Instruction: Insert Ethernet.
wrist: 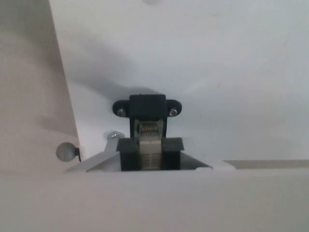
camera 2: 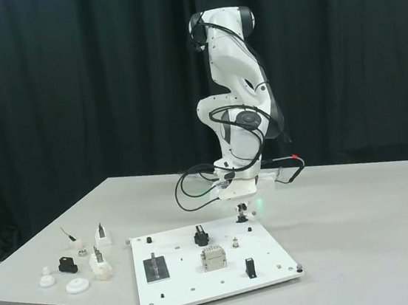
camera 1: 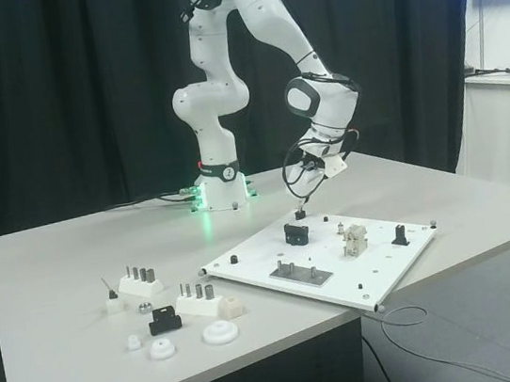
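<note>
In the wrist view, my gripper is shut on a white Ethernet plug, held between two black fingers. Just beyond the plug's tip, a black Ethernet socket is fixed to the white board by two screws, its opening facing the plug. From the first room view, the gripper hangs a little above the board, behind the socket. The second room view shows the gripper near the board's far edge, with the socket to its left.
The board also carries a grey plate with pegs, a white connector block and a small black bracket. Several loose white and black parts lie on the table left of the board. A thin cable hangs below the board's front corner.
</note>
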You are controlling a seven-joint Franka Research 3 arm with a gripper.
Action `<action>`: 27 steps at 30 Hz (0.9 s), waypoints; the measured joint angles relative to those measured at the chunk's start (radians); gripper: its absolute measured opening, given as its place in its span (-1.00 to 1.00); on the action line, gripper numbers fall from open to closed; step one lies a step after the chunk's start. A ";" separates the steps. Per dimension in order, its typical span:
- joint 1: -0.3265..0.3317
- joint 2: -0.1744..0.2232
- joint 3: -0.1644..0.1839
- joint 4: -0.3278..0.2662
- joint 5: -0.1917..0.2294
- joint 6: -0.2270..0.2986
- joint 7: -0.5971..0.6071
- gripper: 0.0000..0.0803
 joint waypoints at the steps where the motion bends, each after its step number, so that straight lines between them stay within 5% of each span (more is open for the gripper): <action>1: 0.000 0.000 0.000 0.000 0.000 0.000 0.000 -0.77; 27: 0.000 0.006 0.000 -0.016 -0.006 0.017 0.010 -0.77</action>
